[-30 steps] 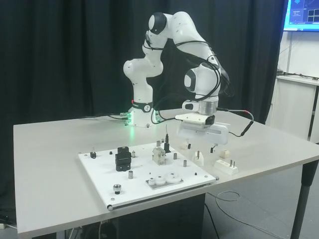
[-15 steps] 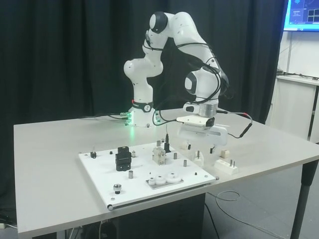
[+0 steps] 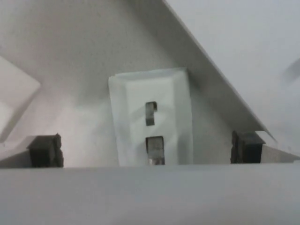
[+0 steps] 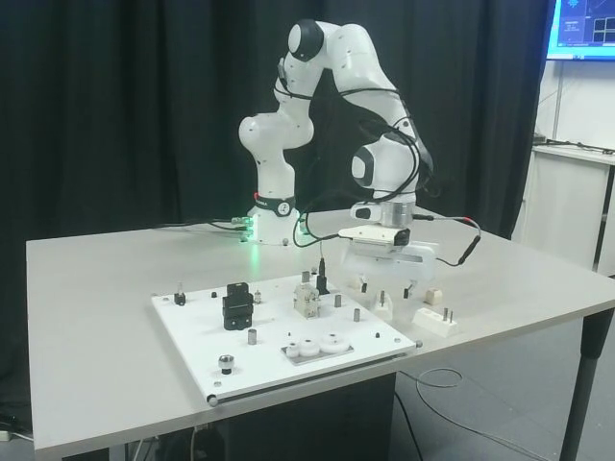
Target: Pick square peg 3.
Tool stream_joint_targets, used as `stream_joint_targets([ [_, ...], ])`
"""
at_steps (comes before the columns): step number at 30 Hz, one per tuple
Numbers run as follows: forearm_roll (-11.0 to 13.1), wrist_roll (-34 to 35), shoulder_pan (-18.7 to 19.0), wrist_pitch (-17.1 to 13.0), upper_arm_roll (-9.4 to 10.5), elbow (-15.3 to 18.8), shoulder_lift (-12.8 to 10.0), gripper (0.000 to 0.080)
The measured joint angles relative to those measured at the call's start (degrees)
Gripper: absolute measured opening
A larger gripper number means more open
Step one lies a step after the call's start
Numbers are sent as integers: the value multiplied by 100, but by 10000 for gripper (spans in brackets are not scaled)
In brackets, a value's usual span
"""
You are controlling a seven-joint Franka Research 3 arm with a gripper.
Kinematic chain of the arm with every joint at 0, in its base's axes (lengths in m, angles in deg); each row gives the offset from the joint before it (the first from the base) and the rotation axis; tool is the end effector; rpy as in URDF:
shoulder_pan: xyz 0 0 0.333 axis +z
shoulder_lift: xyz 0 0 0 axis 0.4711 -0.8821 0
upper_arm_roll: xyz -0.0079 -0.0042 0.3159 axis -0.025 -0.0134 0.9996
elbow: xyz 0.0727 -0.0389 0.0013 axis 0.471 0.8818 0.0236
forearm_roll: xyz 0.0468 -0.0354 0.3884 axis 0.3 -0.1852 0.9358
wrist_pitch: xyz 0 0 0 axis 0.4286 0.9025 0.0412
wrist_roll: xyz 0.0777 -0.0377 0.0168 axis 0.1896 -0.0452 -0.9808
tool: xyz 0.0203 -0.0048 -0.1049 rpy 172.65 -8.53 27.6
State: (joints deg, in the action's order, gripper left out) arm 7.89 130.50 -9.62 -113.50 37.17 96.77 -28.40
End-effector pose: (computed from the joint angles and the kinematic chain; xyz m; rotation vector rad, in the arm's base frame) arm 0.5944 -0.0052 0.2181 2.3074 -2.1185 0.0769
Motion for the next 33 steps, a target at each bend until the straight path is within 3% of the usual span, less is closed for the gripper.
stream_joint_targets([
  [20, 3, 14, 17, -620, 73, 472, 141, 800],
  [21, 3, 21, 17, -641, 75, 486, 145, 695],
  [27, 3, 24, 17, -687, 76, 532, 168, 695],
  [28, 3, 24, 17, -696, 76, 541, 173, 484],
  [33, 3, 26, 17, -765, 80, 595, 197, 484],
])
